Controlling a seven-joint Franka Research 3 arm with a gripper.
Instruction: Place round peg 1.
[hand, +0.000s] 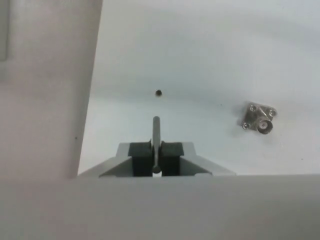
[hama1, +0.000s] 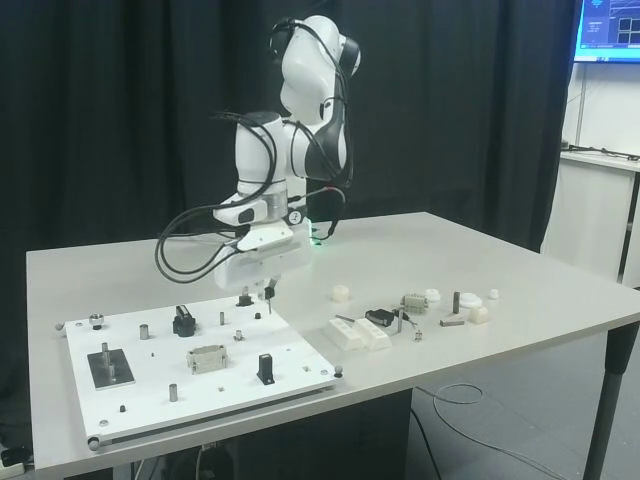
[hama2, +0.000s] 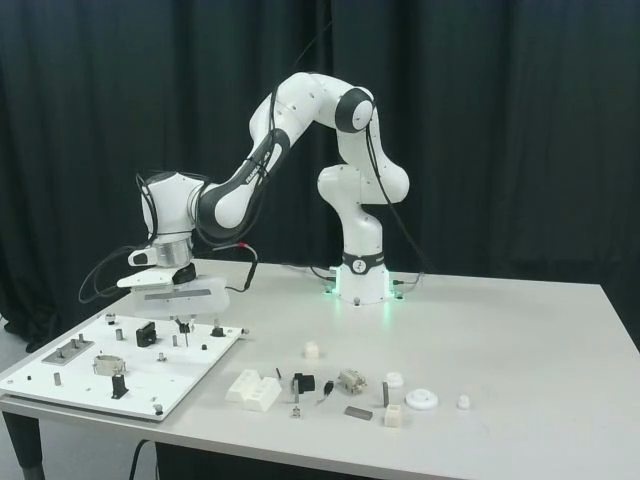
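Grey and slender, the round peg (hand: 156, 142) stands pinched between the black pads (hand: 140, 156) of the gripper (hand: 156, 159), whose jaws are drawn narrow around its upper end so that most of the shaft juts out below them. In the wrist view a small dark hole (hand: 158, 93) shows in the white board (hand: 200, 60), a little way beyond the peg's tip, with a square-flanged metal connector (hand: 260, 119) off to one side. From the room views the arm (hama1: 290, 150) hangs low over the far edge of the board, the peg's tip near the surface but, as far as I can tell, not yet in any hole. The peg looks like a light, stiff metal pin, smooth enough to slip or tilt between the pads if pushed off axis. Holding it high on the shaft, as here, leaves the lower end free to enter; the fit is probably close, so it needs to stay upright.
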